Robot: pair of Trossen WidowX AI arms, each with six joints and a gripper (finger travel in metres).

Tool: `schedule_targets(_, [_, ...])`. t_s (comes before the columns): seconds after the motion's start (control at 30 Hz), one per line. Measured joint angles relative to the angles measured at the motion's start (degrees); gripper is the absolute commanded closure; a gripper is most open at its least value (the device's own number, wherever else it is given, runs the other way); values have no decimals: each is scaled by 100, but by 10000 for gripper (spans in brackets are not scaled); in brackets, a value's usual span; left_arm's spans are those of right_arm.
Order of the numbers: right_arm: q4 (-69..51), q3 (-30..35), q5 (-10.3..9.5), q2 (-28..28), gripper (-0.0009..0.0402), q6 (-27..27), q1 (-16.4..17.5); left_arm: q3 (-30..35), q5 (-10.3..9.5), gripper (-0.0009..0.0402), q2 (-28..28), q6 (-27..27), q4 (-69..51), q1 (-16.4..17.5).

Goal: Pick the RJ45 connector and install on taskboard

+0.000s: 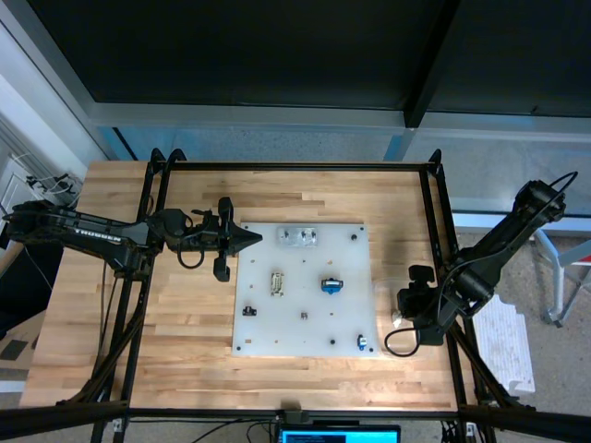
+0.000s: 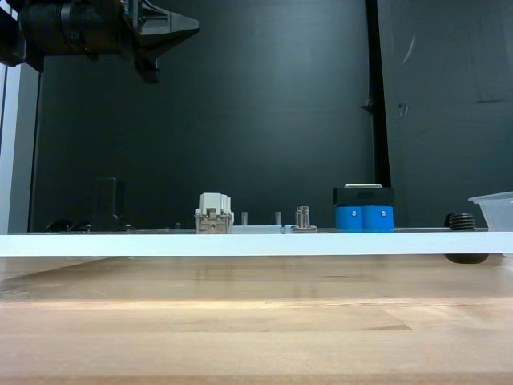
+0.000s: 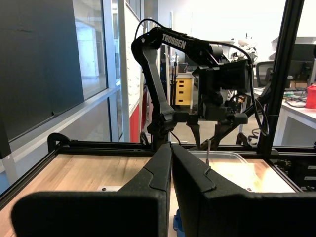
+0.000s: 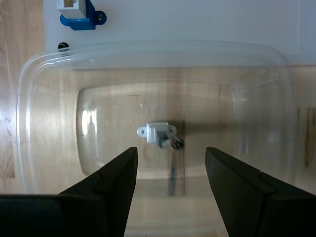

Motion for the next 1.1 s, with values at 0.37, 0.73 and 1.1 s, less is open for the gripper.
schedule_targets(0.37, [409,-374,-24,114,203,9,11,0,0,393,0,0,2,0])
schedule_targets(0.73, [850,-721,22,114,217,-17,13,2,0,393,0,0,2,0])
schedule_targets(1.1, [1064,-835,24,114,251,-57,13,0,0,393,0,0,2,0])
